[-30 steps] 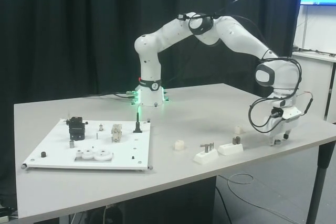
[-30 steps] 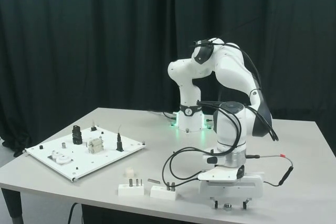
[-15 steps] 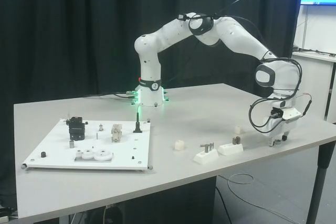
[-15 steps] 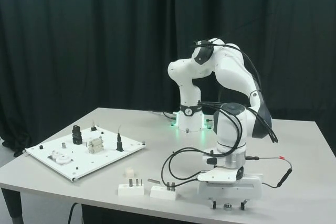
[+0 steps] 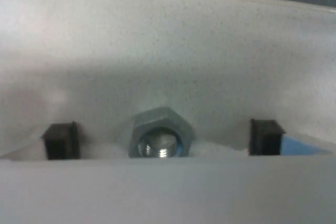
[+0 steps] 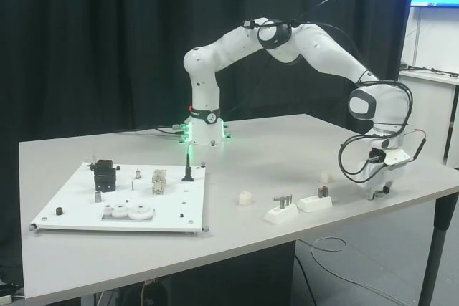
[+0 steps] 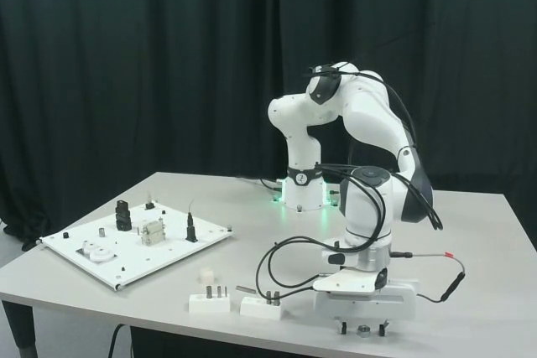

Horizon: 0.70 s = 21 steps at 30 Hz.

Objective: Pick bolt 4.

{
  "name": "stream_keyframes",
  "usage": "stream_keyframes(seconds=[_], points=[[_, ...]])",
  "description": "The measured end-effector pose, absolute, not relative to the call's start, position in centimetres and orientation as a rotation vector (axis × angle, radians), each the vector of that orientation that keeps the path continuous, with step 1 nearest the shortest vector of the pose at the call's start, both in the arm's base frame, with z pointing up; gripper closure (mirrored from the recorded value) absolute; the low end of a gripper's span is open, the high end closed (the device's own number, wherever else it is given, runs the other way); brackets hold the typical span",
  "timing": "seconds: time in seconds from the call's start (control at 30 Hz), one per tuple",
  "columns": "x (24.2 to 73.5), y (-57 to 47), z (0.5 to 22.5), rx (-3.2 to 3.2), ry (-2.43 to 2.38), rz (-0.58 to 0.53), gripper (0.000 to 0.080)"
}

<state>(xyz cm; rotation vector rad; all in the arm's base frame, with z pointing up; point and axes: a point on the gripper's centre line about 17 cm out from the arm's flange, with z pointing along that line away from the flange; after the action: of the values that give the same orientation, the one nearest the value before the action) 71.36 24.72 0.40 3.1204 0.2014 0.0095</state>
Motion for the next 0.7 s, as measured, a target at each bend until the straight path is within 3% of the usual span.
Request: stream_keyframes(seconds=[0.03,0.33,0.37,0.5,0.53,0.7], points=[[71.38,24.69,0.40,3.121,0.199,0.009,0.0114],[71.39,24.53,0.39,3.122,0.197,-0.003,0.0114],[71.40,24.53,0.38,3.122,0.197,-0.003,0.0490],[71.44,24.56,0.40,3.123,0.192,-0.003,0.0490],[71.44,24.57,0.40,3.124,0.192,-0.003,0.0574],[71.41,24.63,0.40,3.125,0.193,-0.005,0.0574]])
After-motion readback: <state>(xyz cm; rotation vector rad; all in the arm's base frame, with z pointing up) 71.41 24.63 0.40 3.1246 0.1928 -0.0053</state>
